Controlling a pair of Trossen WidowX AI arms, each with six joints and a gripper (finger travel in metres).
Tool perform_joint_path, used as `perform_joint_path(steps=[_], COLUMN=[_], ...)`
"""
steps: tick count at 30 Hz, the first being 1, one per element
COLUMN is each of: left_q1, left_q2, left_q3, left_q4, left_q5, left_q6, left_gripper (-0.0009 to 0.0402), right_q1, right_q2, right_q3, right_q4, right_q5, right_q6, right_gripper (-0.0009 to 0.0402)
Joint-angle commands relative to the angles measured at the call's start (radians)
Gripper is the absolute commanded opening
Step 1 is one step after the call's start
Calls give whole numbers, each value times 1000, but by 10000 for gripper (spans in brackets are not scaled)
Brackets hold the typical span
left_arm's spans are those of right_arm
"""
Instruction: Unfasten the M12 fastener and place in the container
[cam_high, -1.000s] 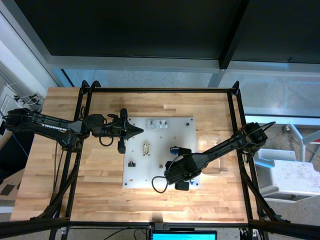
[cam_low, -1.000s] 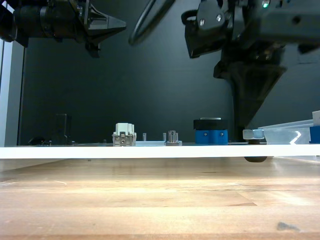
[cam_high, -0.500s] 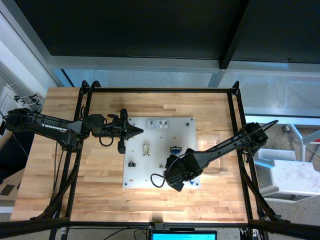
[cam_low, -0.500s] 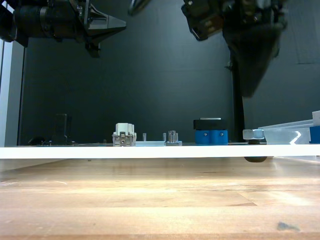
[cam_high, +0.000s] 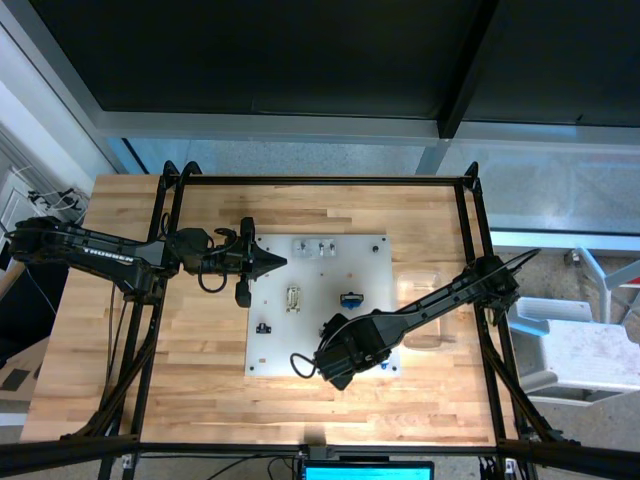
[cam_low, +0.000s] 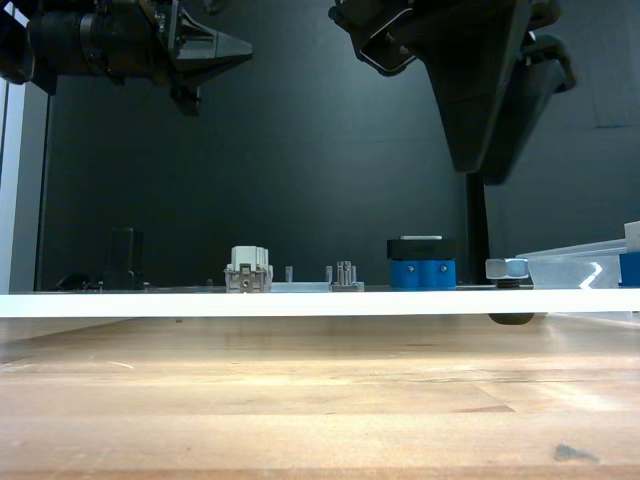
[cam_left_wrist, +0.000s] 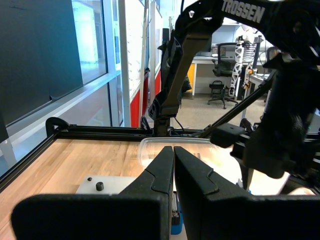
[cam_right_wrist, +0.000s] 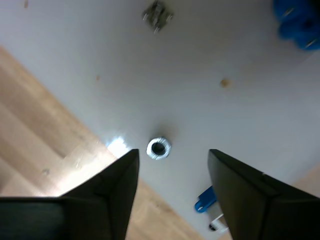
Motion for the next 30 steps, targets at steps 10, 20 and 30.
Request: perform_joint_path(steps=[10,20,30], left_q1=[0,0,0], left_q2=[0,0,0], left_q3=[0,0,0], left_q4=[0,0,0], left_q5=[0,0,0], left_q6=[0,0,0], left_gripper=[0,0,0], right_q1=[3,2,-5], right_q2=[52,80,79], right_q3=[-8,-29,-85], right_q4=[33,63,131], right_q5=[-19,-49,-70], right_q6=[74,102,121], right_gripper=[275,275,275])
